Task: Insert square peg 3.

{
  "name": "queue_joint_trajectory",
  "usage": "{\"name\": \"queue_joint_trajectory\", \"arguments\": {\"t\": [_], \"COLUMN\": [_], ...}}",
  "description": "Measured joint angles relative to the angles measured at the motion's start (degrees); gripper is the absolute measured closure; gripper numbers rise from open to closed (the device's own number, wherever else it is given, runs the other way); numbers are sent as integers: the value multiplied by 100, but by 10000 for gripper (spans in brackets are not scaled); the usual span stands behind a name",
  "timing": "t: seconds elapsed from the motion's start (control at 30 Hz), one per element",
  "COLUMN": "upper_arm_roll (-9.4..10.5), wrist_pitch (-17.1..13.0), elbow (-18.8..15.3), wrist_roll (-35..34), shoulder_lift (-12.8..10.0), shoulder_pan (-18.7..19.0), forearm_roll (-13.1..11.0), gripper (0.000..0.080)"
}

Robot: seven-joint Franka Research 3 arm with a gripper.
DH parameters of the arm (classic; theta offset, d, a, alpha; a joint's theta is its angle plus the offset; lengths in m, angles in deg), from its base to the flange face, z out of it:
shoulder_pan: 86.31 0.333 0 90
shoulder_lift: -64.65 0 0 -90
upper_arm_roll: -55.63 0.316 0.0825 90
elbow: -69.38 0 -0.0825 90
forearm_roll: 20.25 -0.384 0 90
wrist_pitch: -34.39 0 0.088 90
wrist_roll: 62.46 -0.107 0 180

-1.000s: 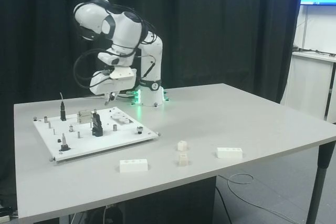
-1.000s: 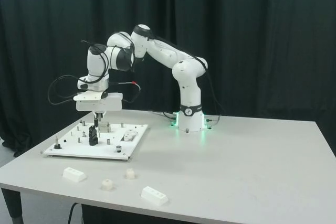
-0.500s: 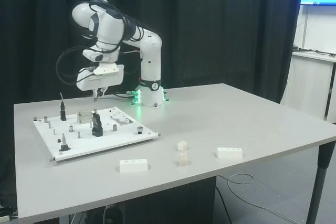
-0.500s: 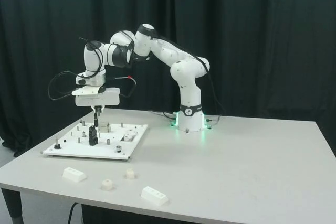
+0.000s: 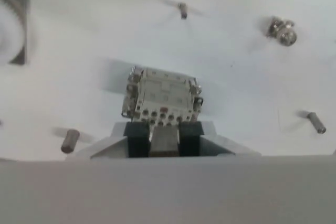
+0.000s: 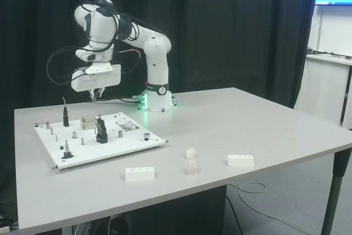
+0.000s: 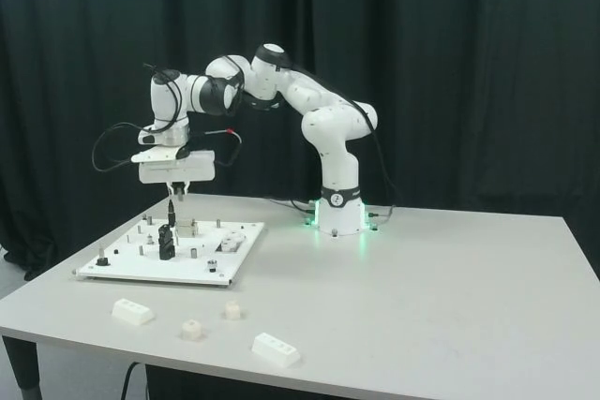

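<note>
Several pegs on white board [image 6: 110,144], gripper [image 6: 94,94] apparently above

White arm [image 7: 309,105] stretched sideways, gripper [image 6: 94,93] pointing down, fingers close together

The grey table [image 6: 264,119] carries the white board [image 6: 132,146] at nine o'clock; four small white blocks [image 6: 139,173] lie at six o'clock.

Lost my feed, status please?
Tool shut on peg, raised over white board. Peg not inserted. Connector block directly below.
</note>
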Motion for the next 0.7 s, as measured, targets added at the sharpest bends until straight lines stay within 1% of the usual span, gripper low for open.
{"name": "queue_joint_trajectory", "arguments": {"t": [0.3, 0.5, 0.7], "upper_arm_roll": [18, 12, 6], "wrist_pitch": [-39, -37, -30], "elbow": [-101, -126, -133], "wrist_roll": [695, 1988, 2554], "shoulder_lift": [10, 10, 10], "shoulder_pan": [-403, -637, -891], "forearm_roll": [-53, -40, -23], "gripper": [689, 689, 689]}}
